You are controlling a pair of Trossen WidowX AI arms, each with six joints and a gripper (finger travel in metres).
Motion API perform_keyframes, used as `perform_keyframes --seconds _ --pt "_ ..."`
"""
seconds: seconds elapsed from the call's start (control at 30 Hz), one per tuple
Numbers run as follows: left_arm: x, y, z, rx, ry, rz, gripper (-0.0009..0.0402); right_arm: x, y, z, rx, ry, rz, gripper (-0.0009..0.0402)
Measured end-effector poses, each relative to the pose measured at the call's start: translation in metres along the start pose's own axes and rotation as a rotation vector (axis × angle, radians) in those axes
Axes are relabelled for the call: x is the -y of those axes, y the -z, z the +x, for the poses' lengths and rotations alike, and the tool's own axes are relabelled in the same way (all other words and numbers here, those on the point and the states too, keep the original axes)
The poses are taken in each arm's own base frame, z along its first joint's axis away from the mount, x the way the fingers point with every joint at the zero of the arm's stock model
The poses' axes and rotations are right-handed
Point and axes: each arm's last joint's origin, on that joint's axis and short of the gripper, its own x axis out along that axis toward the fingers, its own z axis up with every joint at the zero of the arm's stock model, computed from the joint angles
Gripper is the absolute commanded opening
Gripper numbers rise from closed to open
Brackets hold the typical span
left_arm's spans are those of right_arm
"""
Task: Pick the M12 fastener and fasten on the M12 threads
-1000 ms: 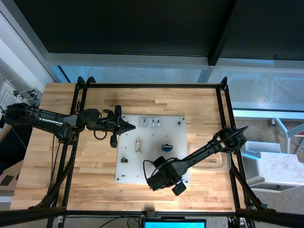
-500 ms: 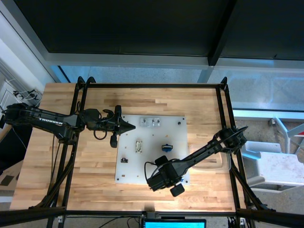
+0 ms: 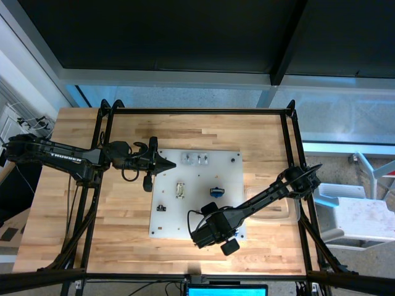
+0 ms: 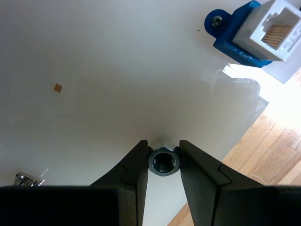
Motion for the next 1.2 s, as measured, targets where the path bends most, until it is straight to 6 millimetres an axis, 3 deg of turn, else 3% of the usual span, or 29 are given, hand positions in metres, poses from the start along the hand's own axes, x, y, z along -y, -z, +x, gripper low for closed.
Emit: perform_keyframes --seconds 0.3,0.77,1.2 --pt "0.0 0.0 0.0 0.0 0.0 0.0 0.0 0.0 0.0 0.0 0.003 -0.005 -0.002 0.001" --pt "0.0 0.0 0.0 0.0 0.0 0.0 0.0 -0.001 -0.001 -0.002 -0.002 -0.004 -0.001 0.0148" --pt "0.0 0.0 0.0 0.0 0.0 0.0 0.0 0.0 -0.004 -0.03 -0.093 0.044 -0.04 0.0181"
